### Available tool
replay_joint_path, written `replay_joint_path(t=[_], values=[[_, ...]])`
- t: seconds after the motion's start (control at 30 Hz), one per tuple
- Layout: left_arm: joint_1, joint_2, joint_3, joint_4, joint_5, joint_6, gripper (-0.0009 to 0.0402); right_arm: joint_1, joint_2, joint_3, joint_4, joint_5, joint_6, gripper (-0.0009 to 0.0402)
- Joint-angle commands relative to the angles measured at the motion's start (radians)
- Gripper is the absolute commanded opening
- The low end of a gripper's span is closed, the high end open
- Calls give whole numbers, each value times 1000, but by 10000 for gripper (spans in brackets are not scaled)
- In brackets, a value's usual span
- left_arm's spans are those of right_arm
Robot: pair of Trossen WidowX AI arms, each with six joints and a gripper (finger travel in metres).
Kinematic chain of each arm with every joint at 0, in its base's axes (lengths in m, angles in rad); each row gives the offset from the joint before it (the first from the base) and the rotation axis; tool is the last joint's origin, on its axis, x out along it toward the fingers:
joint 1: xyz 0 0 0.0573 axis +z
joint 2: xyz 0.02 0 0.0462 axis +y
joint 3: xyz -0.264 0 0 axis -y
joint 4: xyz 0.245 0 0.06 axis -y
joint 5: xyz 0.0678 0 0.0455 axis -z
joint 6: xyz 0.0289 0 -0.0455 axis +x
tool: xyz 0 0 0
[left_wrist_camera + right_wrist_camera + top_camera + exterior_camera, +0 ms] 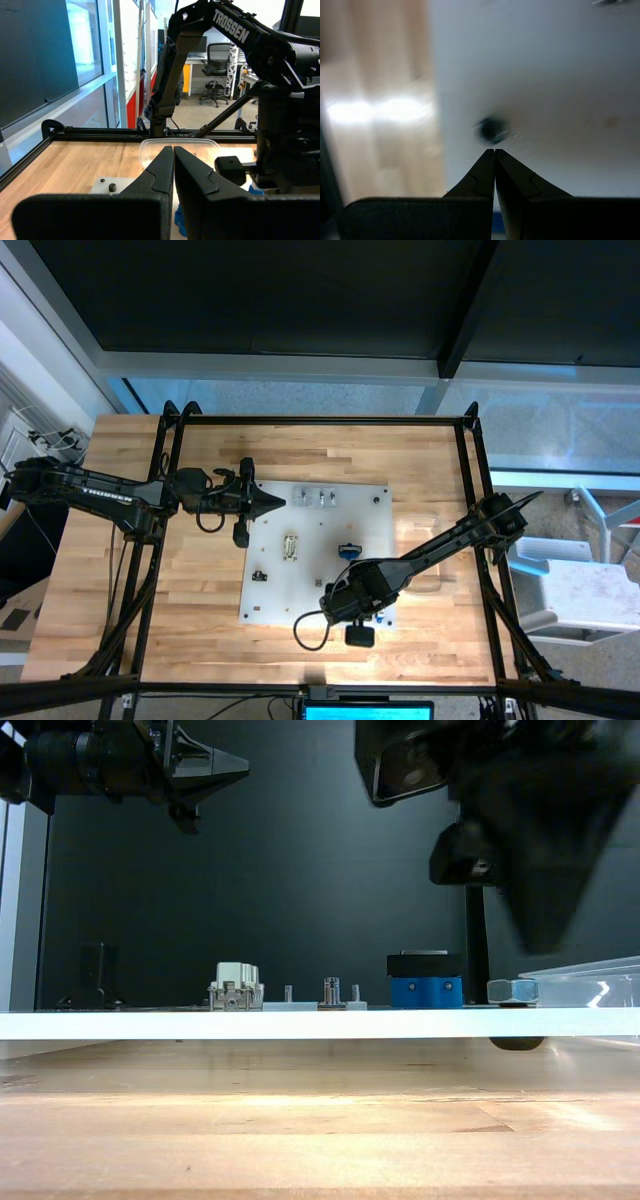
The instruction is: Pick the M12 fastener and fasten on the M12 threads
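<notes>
**Nut low on the board, both jaws shut and empty**

The small silver hex nut (512,990) sits at the near right edge of the white square board (150,1023). No ribs of the dark stud show beneath it, and I cannot tell whether it is threaded on. It looks light, stiff and slick, best pinched across opposite flats. Only the low view shows it; the high view hides that spot under the right arm. The right gripper (494,151) hangs just above the nut, jaws closed on nothing. Far left, the left gripper (173,148) hovers with its jaws closed and empty.

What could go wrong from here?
The right end effector, shut and empty, hangs close above the M12 nut at the white board's near right edge; a sideways move might knock the nut. Its arm hides it from above, so a nut not truly threaded on could go unnoticed. The left end effector, shut, hovers over the board's far left edge.
</notes>
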State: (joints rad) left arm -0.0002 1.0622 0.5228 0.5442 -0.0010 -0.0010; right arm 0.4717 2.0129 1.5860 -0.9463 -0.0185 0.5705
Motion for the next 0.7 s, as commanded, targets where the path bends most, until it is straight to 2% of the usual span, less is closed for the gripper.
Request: replay_joint_path(t=[0.03,0.1,0.2,0.4,0.5,0.7], values=[[0,0,0,0,0,0,0,1,-2,0,-7,56,2,0],[0,0,0,0,0,0,0,-1,3,-1,-14,81,1,0],[0,0,0,0,0,0,0,-3,13,-1,-12,81,-2,0],[0,0,0,0,0,0,0,-3,26,-6,-6,74,2,0],[0,0,0,0,0,0,0,-2,26,-6,-13,54,8,0],[0,0,0,0,0,0,0,-2,26,-19,17,52,19,0]])
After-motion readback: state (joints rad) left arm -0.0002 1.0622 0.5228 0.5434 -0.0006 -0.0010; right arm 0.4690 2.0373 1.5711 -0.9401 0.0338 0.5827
